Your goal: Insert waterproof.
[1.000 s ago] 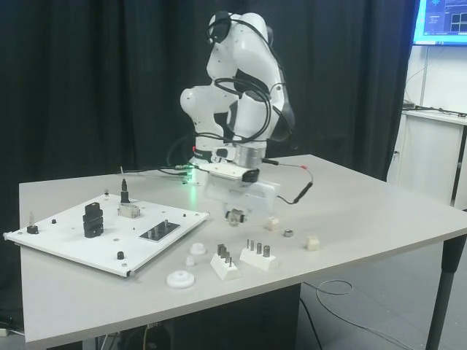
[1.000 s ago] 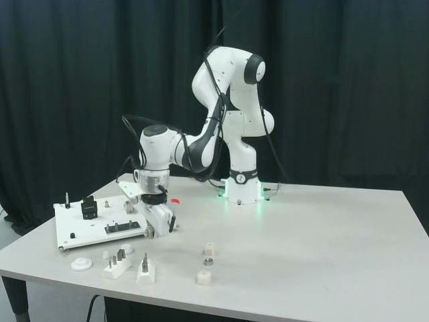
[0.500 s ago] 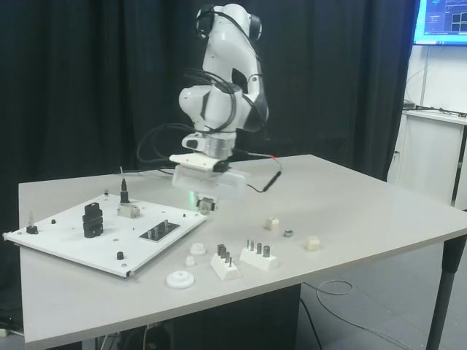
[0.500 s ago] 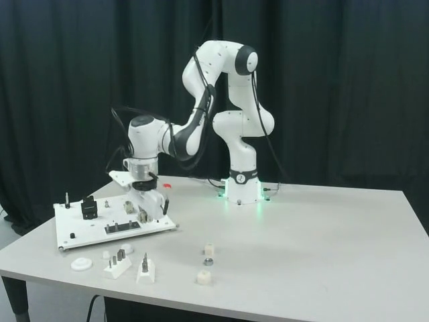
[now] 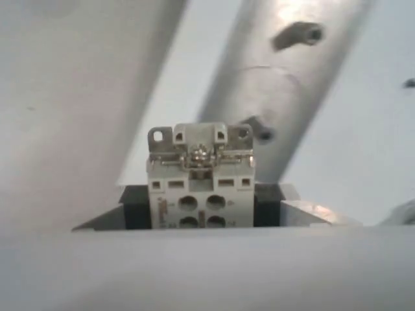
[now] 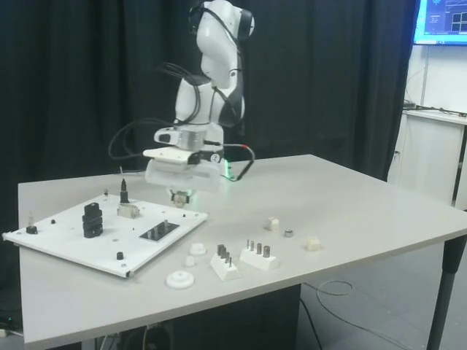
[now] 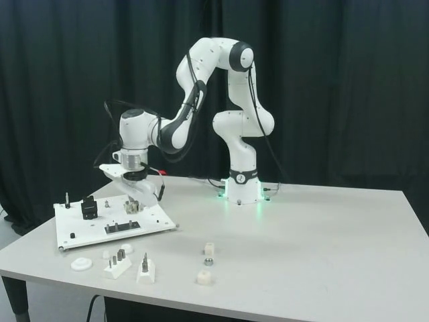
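White, boxy waterproof connector with round sockets sits clenched in the gripper above the white board.

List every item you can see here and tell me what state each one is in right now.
gripper: above the white board, shut on connector
connector: held in gripper, not yet inserted
white board: flat on table, tilted slightly
black block: upright on the board
white disc: lying flat on table
pin holders: standing on table, pins upright

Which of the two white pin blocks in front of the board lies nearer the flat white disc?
The pin block nearer the board's corner; the disc lies beside it, while the other pin block sits farther toward the small cubes.
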Robot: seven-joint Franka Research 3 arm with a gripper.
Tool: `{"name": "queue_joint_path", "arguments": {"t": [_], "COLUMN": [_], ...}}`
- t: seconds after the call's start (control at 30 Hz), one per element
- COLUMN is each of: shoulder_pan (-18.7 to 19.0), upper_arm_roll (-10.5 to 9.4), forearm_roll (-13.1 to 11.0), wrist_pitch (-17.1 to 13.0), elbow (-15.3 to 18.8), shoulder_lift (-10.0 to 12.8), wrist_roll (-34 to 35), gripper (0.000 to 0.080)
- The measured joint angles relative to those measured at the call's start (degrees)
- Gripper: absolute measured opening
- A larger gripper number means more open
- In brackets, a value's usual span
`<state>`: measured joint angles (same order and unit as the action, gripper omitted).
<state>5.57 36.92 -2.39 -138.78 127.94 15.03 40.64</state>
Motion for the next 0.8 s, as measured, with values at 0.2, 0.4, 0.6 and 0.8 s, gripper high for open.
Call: {"name": "queue_joint_path", "arguments": {"t": [0.2, 0.4, 0.6, 0.8], "shoulder_pan": [-0.07, -0.44, -1.45, -2.47], "upper_arm_roll": [3.23, 5.96, 7.72, 9.17], "forearm_roll": [-0.3, -0.89, -1.66, -3.0], "wrist_pitch": [-0.7, -0.7, -0.56, -0.51], "elbow": [1.17, 2.04, 2.93, 3.69], "shoulder_lift": [-0.39, -0.96, -1.81, -2.39], "wrist_roll": [-8.78, -17.07, -28.7, -39.83], "gripper": [0.0315, 0.0314, 0.0314, 0.0314]}}
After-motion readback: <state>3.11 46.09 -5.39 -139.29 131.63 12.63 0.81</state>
